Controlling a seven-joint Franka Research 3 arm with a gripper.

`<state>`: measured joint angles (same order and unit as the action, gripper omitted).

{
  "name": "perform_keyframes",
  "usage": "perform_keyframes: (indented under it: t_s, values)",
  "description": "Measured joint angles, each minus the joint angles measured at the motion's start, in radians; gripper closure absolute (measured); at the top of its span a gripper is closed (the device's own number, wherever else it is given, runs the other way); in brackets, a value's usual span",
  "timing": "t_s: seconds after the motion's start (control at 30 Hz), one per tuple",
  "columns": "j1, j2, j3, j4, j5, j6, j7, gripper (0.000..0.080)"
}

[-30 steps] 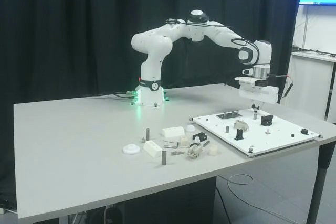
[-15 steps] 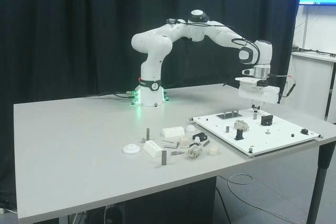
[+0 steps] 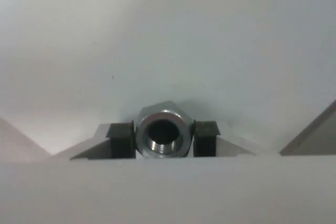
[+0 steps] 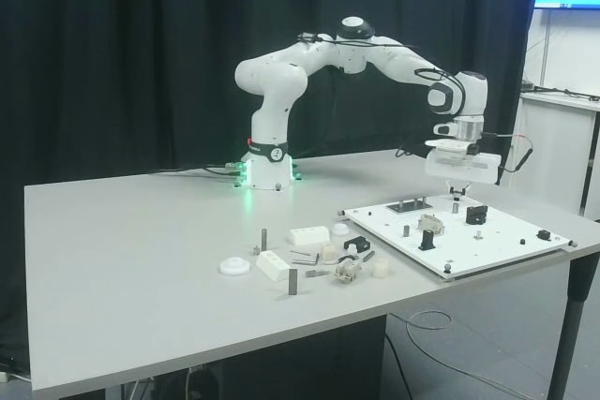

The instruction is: Remove bolt 4.

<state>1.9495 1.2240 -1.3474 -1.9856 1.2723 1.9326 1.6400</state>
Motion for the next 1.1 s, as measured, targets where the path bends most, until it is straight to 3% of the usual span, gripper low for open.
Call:
perform_keyframes:
  t_s: [0.93,1.1]
  values:
    - [0.003,-0.003,0.0,-0.003,-0.008,0.002,-0.515,0.0565]
    - [0.003,-0.006,0.0,-0.005,-0.007,0.003,-0.669,0.0565]
